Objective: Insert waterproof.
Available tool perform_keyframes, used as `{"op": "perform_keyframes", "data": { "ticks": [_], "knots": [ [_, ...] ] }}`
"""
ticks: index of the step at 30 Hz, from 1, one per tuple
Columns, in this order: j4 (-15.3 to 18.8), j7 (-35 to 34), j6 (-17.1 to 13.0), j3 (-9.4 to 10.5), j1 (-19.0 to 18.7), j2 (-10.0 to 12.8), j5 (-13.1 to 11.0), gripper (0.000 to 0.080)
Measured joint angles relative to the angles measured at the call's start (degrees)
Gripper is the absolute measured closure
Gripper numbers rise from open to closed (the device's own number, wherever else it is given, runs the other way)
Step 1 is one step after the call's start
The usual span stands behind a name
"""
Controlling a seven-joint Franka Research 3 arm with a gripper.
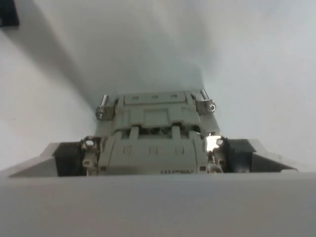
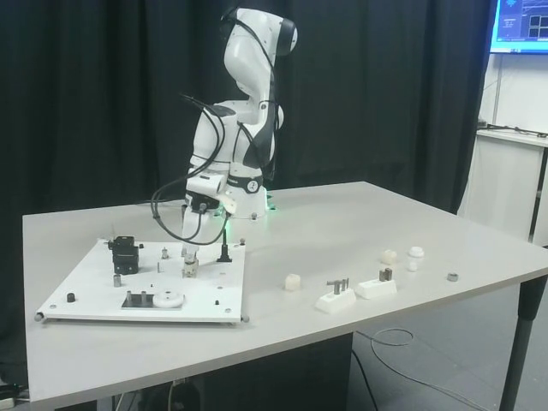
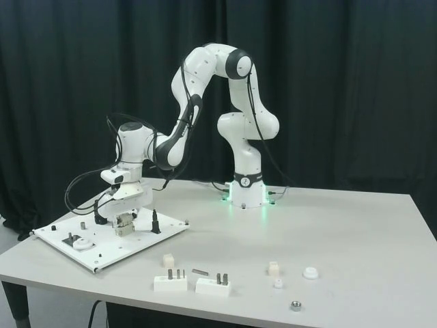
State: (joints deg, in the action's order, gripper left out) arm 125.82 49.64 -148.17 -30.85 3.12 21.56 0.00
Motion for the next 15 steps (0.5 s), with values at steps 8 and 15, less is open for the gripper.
{"op": "perform_keyframes", "data": {
  "ticks": [8,15],
  "knots": [
    [-0.4,0.0,0.1,0.02,0.0,0.5,-0.3,0.019],
    [-0.5,0.0,0.3,0.02,0.0,0.5,-0.4,0.019]
  ]
}}
